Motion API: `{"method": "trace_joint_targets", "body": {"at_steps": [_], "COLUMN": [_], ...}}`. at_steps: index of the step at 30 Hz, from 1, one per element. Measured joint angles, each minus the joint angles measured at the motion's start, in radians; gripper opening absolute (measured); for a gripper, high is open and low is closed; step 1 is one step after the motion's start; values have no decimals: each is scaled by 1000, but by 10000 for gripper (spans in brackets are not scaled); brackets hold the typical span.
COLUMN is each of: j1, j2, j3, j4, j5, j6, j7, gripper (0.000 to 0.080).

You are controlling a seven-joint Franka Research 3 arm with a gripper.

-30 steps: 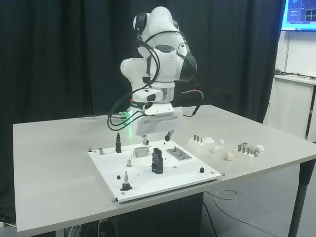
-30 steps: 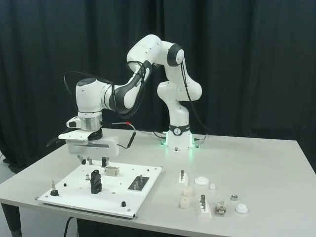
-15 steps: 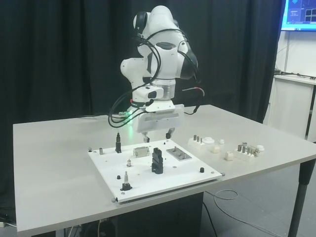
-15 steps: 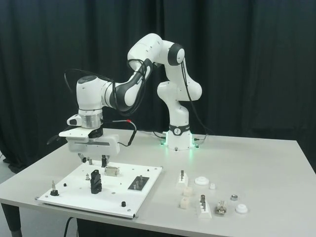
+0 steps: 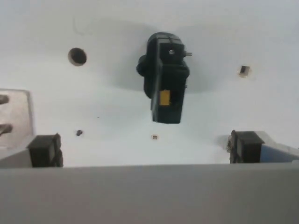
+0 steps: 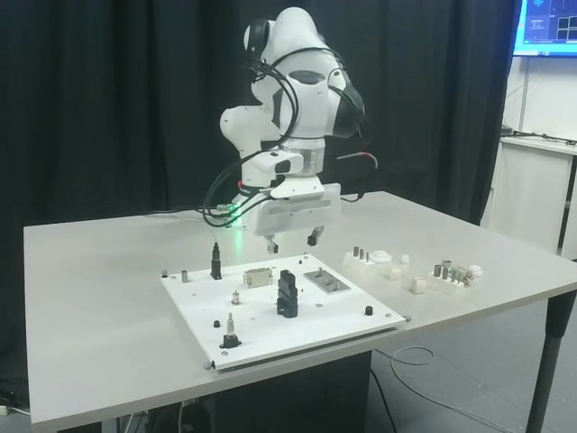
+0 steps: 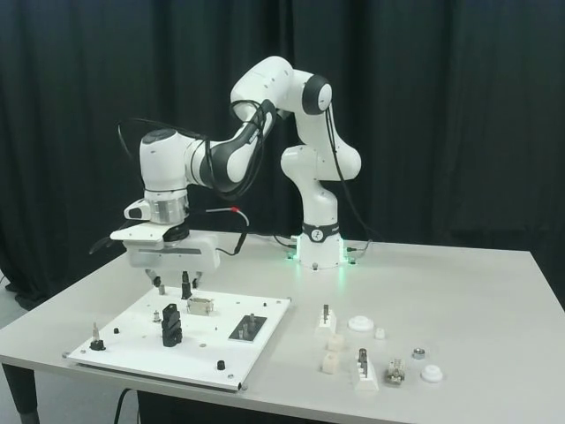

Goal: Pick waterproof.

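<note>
Your white two-fingered gripper [image 6: 291, 240] now hangs higher over the white square board [image 6: 343, 311] than it did a second ago: in the first room view it has climbed from just above the board's parts to centre frame, and the second room view shows the same rise at centre left [image 7: 172, 284]. Its black fingertips [image 5: 45, 150] are spread wide, one at the lower left and one at the lower right of the wrist view, and nothing sits between them. So it has come away empty. The black blocky plug-like part [image 5: 164, 77], which you can take to be the waterproof connector, stands upright on the board, in the upper middle of the wrist view and just below centre in the first room view [image 6: 287, 293]. In both room views it lies nearer the camera than the fingers, not under them. For the task, this means the pick is not yet made; the rise reads as a clearing move before repositioning, though that is only a judgement. You would next need the fingers centred over the black part, straddling it, before any descent.
</note>
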Motion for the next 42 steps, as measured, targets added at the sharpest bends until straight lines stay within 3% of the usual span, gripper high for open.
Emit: {"method": "trace_joint_targets", "body": {"at_steps": [23, 42], "j1": [95, 201], "j2": [-83, -86], "j3": [-1, -1], "j4": [-71, -82], "j5": [-2, -5], "j6": [-27, -27], "j7": [84, 182], "gripper": [800, 800]}}
